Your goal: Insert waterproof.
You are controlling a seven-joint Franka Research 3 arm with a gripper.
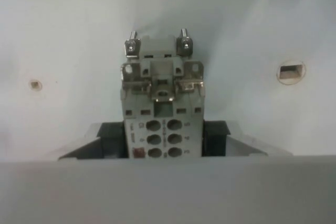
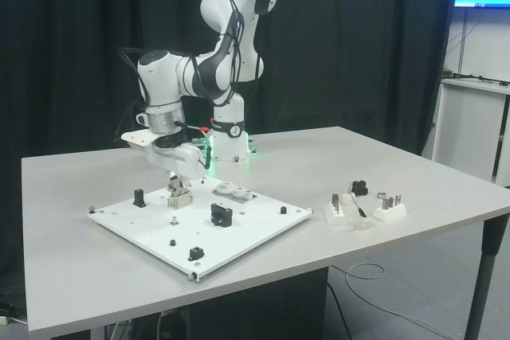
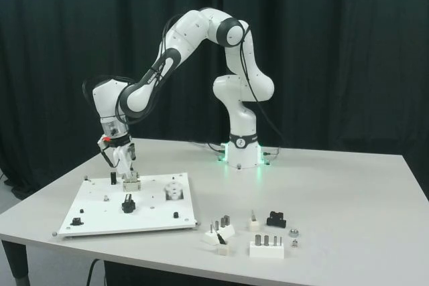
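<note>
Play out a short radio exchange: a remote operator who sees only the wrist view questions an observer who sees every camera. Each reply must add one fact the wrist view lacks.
Operator: I see a grey connector gripped between the jaws, with something white beneath it. What is that surface?
Observer: It is a white board lying flat on a grey table.
Operator: Is anything else standing on that board?
Observer: Yes, a black block stands on it, apart from the connector.
</note>
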